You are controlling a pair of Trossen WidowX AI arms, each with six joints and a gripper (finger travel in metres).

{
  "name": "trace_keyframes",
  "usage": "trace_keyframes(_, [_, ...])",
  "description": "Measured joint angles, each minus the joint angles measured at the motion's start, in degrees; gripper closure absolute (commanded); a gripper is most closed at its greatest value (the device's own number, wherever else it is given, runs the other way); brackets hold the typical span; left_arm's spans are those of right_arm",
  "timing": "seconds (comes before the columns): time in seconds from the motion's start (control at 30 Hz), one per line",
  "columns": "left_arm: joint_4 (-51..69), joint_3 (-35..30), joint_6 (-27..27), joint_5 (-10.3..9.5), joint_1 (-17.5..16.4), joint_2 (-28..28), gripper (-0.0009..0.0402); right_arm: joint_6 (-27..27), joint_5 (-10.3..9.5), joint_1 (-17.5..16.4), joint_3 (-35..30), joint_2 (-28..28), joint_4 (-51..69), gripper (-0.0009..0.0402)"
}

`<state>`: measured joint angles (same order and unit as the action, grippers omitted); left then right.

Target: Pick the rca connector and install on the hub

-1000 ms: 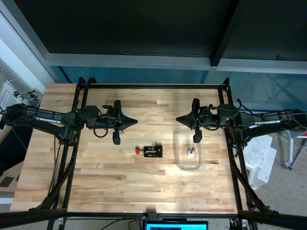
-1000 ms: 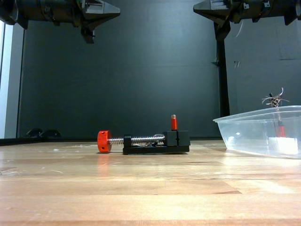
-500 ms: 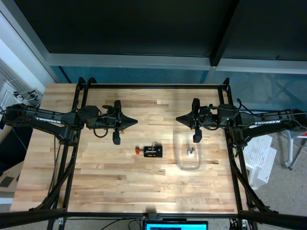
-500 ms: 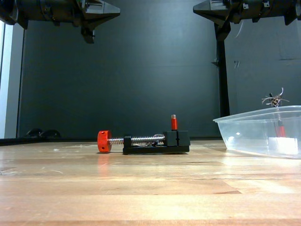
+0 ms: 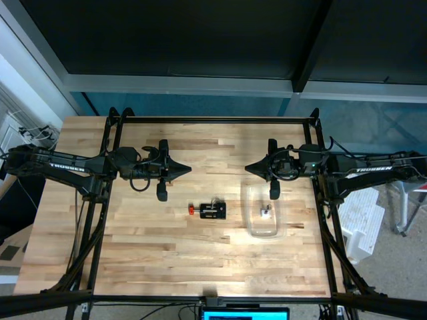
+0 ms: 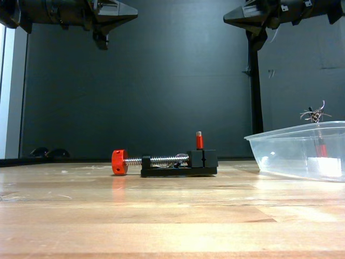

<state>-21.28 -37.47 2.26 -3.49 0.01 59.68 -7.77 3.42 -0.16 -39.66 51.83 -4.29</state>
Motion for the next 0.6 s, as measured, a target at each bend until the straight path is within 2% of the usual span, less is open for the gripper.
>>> trace_keyframes(0.4, [0.00,0.00,-0.02,0.00,0.00,0.00,0.0393,-4.63,-0.46,-1.97,-9.40,0.13,27.47,0.0393])
trace_keyframes(0.6, [0.00,-0.02,-0.02,0.00,0.00,0.00,0.0393,-6.29,-0.55,-3.08,-13.31,1.95,40.37,0.0393])
